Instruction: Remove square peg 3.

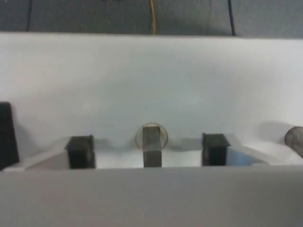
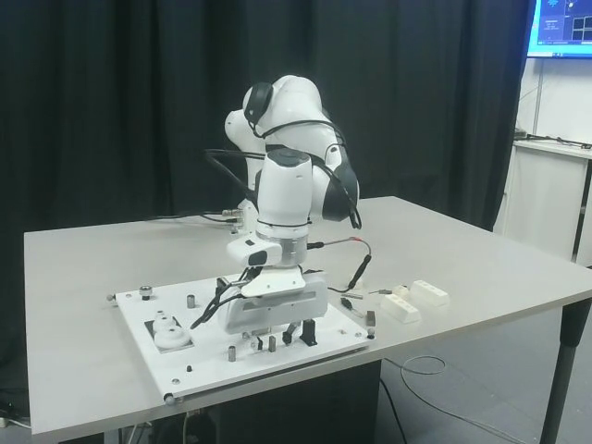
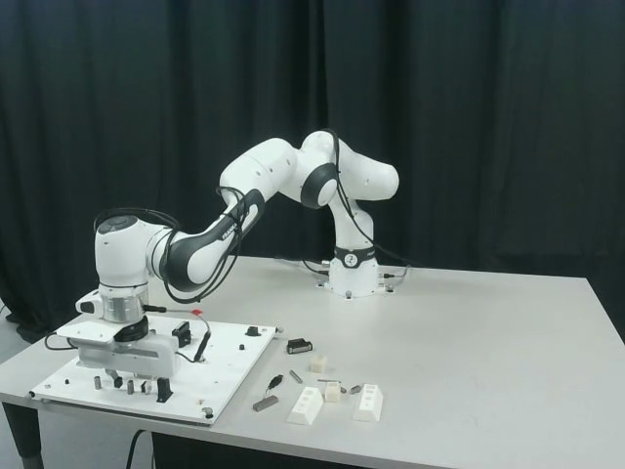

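A small grey square peg [image 1: 151, 145] stands upright in the white board [image 1: 151, 85]. My gripper [image 1: 147, 152] is open and lowered around it. One black fingertip [image 1: 80, 152] and the other [image 1: 215, 149] flank the peg, each with a clear gap to it. In the first room view the gripper [image 2: 290, 338] hangs low over the front edge of the board [image 2: 305, 356]. In the second room view the gripper [image 3: 140, 385] is at the near left part of the board [image 3: 229, 376], among short pegs.
Other short pegs stand close by on the board [image 2: 231, 352] [image 3: 96, 382]. A white round part [image 2: 169, 333] sits left of the gripper. White blocks [image 2: 400, 308] [image 3: 306, 405] and small loose parts lie on the grey table [image 2: 462, 250] beside the board.
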Robot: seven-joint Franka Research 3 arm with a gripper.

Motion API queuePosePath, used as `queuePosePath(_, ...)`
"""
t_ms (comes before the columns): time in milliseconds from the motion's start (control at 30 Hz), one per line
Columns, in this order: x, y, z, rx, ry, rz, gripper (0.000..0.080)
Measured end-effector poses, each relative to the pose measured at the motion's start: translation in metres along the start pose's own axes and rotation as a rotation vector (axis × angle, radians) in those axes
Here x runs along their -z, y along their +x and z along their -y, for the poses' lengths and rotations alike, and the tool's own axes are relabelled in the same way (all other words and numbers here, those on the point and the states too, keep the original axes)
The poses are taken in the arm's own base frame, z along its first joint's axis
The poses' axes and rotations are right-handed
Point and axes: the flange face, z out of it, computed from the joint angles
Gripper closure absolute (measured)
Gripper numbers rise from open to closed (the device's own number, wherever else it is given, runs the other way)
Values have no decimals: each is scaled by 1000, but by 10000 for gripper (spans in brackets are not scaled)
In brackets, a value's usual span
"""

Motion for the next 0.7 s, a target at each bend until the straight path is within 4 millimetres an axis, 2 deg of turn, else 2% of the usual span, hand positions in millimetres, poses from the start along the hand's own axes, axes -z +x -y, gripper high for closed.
queuePosePath(167,-3,0,0,-49,-2,3,292)
queuePosePath(200,-3,0,0,-52,-2,4,482)
queuePosePath(400,-5,0,-2,-66,-4,5,482)
queuePosePath(433,-5,0,-3,-66,-3,6,712)
queuePosePath(700,-5,0,-3,-65,-2,6,724)
